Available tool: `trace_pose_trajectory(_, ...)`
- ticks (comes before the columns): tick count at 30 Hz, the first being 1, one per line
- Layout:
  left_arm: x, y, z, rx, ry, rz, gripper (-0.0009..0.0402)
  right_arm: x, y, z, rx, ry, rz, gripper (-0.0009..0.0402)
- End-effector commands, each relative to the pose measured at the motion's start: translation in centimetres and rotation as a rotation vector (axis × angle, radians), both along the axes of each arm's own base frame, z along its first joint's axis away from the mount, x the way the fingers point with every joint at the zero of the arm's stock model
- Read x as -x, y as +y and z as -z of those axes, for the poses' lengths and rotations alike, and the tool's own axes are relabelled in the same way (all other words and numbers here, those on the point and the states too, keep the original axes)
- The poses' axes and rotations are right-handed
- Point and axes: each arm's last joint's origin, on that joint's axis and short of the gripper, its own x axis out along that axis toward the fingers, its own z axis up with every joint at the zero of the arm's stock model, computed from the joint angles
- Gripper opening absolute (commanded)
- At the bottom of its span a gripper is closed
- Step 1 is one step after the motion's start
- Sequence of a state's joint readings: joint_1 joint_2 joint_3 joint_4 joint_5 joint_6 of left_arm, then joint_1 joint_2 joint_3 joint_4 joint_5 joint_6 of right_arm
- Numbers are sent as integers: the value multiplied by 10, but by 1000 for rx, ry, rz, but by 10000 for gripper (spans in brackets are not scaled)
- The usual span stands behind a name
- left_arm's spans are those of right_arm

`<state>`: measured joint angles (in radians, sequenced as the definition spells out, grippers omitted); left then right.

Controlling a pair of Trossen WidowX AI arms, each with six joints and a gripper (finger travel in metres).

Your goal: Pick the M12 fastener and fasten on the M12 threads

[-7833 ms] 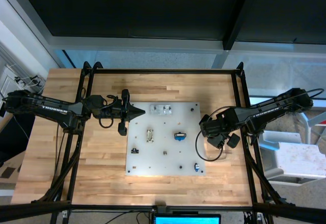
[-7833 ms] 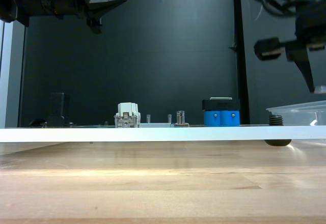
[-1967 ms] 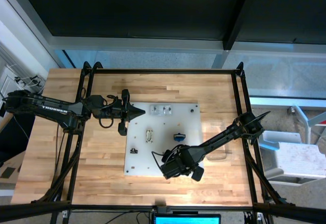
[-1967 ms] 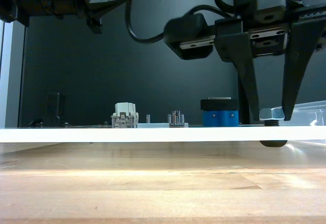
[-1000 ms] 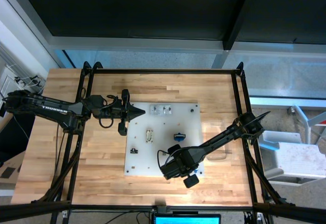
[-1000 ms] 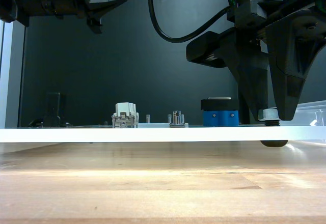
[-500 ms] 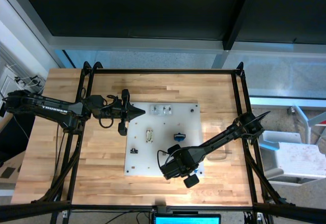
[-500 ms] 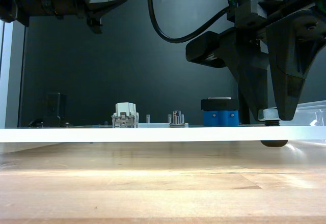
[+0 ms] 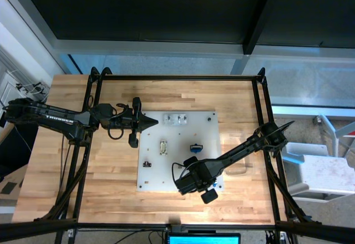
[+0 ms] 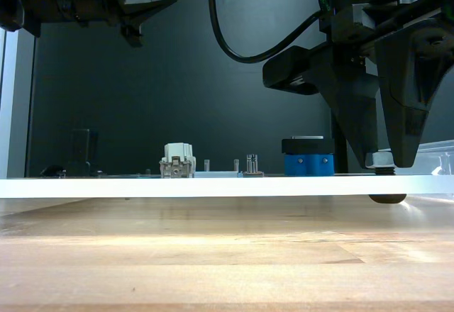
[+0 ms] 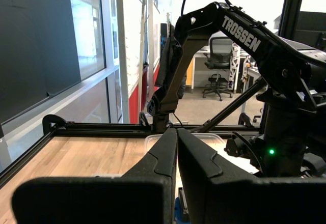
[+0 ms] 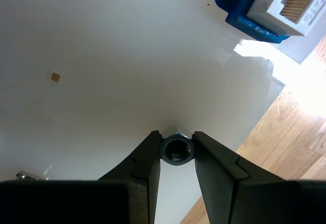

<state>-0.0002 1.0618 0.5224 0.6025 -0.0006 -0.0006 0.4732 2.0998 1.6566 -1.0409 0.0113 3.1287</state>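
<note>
The M12 nut (image 10: 381, 159) sits on its stud (image 10: 384, 171) near the near right edge of the white board (image 9: 166, 166). In the low view a thin band of dark ribs shows under the silver nut. In the right wrist view the nut stands over bare white board with dark threads inside its bore. The right gripper (image 12: 176, 135) points straight down on it, and its black fingers (image 12: 147, 163) lie against opposite sides of the nut with no gap showing on either side. From above, the right gripper's body covers that spot, so neither the nut nor the stud can be seen there.

A blue connector block (image 12: 244, 10) with a pale network socket stands close by on the board, near the edge where the white plate ends and the wooden desk (image 9: 111, 199) begins. The clear tray (image 10: 436, 152) shows behind the nut in the low view. In the high view it lies on the desk just off the board's right side, under the right arm.

Further in on the board stand another blue connector block (image 10: 308, 163), a small silver post (image 10: 251, 163) and a grey-white rectangular connector (image 10: 176, 162).

The left gripper (image 9: 155, 122) hangs high above the board's far left edge, well apart from the nut, and points inward. Its fingers (image 11: 163, 158) are pressed together along their whole length and hold nothing.
</note>
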Motion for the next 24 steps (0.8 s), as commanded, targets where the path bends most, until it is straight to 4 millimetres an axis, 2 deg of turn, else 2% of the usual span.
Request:
trace_pose_trajectory(1, 0, 0, 0, 0, 0, 0, 0, 0, 0, -2, -12, -6, 0, 99)
trace_pose_trajectory(12, 0, 0, 0, 0, 0, 0, 0, 2, 0, -9, -27, -16, -10, 162)
trace_pose_trajectory(18, 0, 0, 0, 0, 0, 0, 0, 9, -2, -34, -69, -64, -76, 173)
trace_pose_trajectory(24, 0, 0, 0, 0, 0, 0, 0, 18, -7, -62, -64, -144, -283, 171)
